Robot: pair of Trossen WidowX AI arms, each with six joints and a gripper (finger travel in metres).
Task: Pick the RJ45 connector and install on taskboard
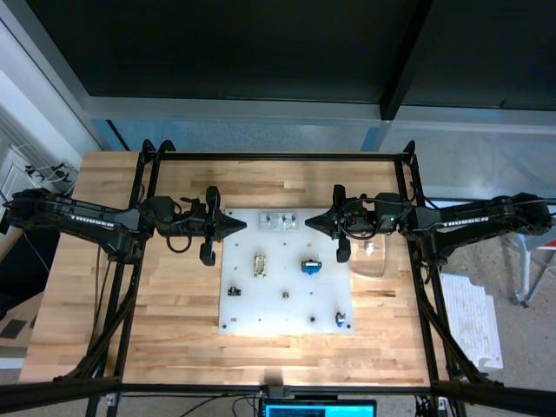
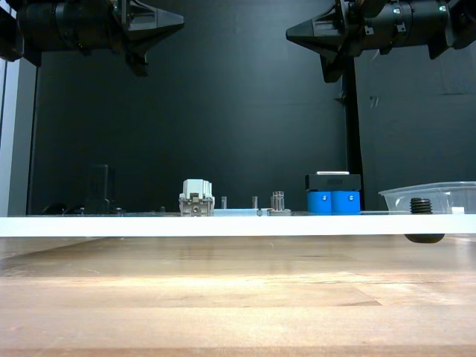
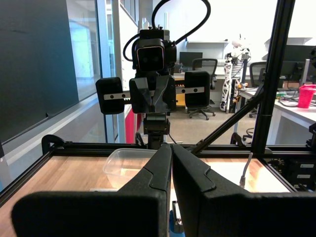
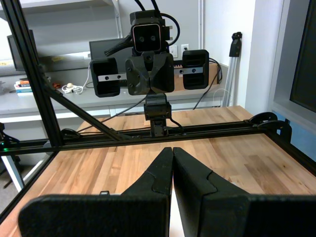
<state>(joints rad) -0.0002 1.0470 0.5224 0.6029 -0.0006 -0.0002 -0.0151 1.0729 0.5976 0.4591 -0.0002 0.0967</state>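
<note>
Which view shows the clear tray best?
High view: the tray is seen from above, right of the board. Low view shows its side; left wrist, part; right wrist, none. Left gripper and right gripper hover shut over the board's far edge.

The left gripper (image 1: pixel 241 224) and right gripper (image 1: pixel 308 222), both matt black plastic, are hovering above the far edge of the smooth white taskboard (image 1: pixel 261 304). Below the right gripper a clear glossy plastic tray (image 1: pixel 369 263) is lying, and the table (image 1: pixel 174 295) is showing satin-smooth wood.
</note>
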